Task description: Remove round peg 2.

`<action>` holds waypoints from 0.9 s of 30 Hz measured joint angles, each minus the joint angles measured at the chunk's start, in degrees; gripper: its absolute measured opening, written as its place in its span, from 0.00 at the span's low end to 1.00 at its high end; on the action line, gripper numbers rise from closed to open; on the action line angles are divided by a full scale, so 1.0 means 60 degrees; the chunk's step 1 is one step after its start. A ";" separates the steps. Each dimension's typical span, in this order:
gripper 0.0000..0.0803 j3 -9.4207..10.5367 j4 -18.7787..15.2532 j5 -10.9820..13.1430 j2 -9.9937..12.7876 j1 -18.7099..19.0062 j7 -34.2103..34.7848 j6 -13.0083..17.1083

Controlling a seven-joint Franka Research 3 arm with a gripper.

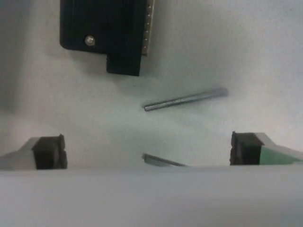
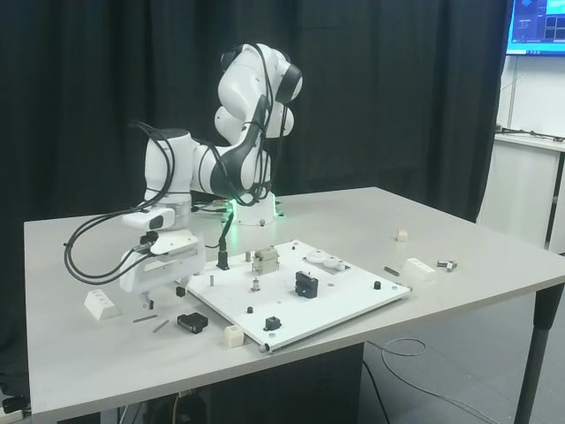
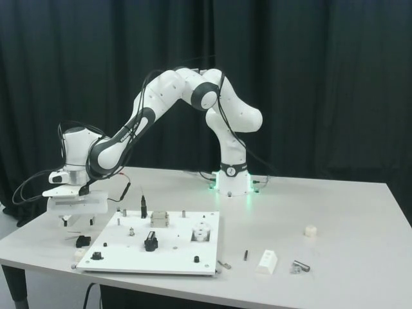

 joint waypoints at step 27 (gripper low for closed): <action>1.00 0.0004 0.0100 0.0001 0.0004 -0.0059 0.0000 -0.0010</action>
